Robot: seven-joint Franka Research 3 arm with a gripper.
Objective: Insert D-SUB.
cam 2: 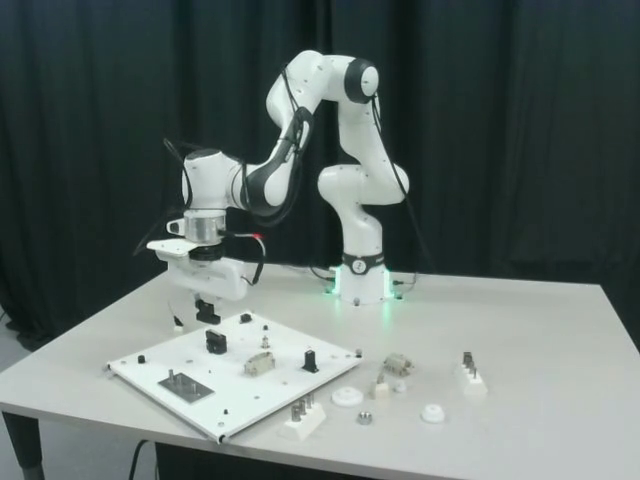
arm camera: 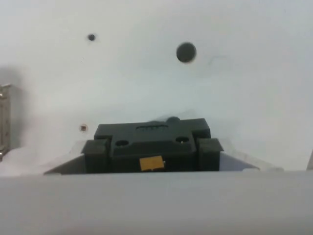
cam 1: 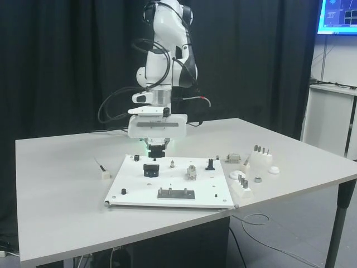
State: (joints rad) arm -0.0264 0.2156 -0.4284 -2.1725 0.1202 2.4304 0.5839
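Note:
In the wrist view a black D-SUB connector (arm camera: 151, 147) sits between my fingers, and my gripper (arm camera: 151, 157) is shut on it. Its face shows two screw holes and a small label. In the room views the gripper (cam 1: 155, 152) (cam 2: 207, 312) hangs just above the far left part of the white board (cam 1: 173, 192) (cam 2: 230, 385). A black mount (cam 1: 150, 170) (cam 2: 215, 343) stands on the board a little nearer than the held connector. Whether the connector touches the board is hidden.
The board carries a metal part (cam 1: 191, 172), a black post (cam 1: 210, 164) and a grey plate with pegs (cam 1: 176, 194). White peg blocks (cam 1: 260, 156) and small rings (cam 1: 273, 170) lie right of it. A small white block (cam 1: 104, 174) lies to its left.

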